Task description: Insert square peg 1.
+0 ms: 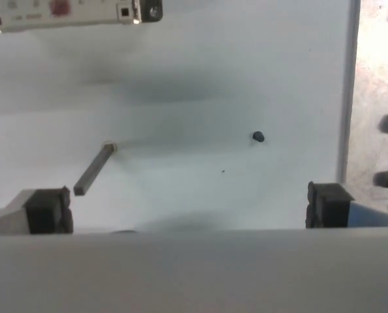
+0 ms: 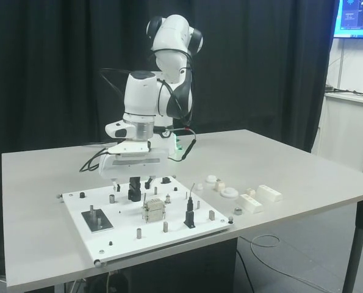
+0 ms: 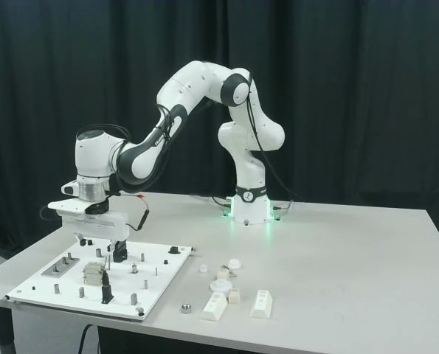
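Note:
In the wrist view a grey square peg [image 1: 92,168] stands upright on the white board [image 1: 200,78]. My gripper [image 1: 187,208] hangs above the board, open, with nothing between its black fingertips [image 1: 47,210]. The peg's top sits just beside that fingertip, inside the gap and apart from it. A small black dot [image 1: 257,136] marks the board between the fingers. In the first room view the gripper [image 2: 137,186] hovers low over the rear part of the board [image 2: 126,235]; the second room view shows the gripper [image 3: 101,247] over the same board [image 3: 71,299].
The board carries a grey block with posts [image 2: 97,220], a metal connector [image 2: 154,210], a black plug [image 2: 190,217] and several short pegs. White blocks [image 2: 254,196] and a nut [image 2: 237,211] lie on the grey table [image 2: 279,159] to the right.

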Controlling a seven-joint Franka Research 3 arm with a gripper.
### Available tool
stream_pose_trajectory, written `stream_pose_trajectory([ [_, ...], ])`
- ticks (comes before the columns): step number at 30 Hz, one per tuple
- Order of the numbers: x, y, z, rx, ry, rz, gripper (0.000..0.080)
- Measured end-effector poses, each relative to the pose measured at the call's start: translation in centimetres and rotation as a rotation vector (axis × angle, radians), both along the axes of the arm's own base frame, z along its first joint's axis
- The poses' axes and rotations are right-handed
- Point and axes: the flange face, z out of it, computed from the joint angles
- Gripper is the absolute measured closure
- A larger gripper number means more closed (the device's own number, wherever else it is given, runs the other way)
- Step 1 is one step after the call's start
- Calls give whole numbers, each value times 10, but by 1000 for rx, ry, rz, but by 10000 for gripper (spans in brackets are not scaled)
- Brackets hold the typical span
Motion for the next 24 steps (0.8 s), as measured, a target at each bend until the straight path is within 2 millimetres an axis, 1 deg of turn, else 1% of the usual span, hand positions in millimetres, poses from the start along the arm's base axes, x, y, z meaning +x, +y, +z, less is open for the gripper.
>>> stream_pose_trajectory([
  [24,3,-3,-10,-16,-1,2,3],
])
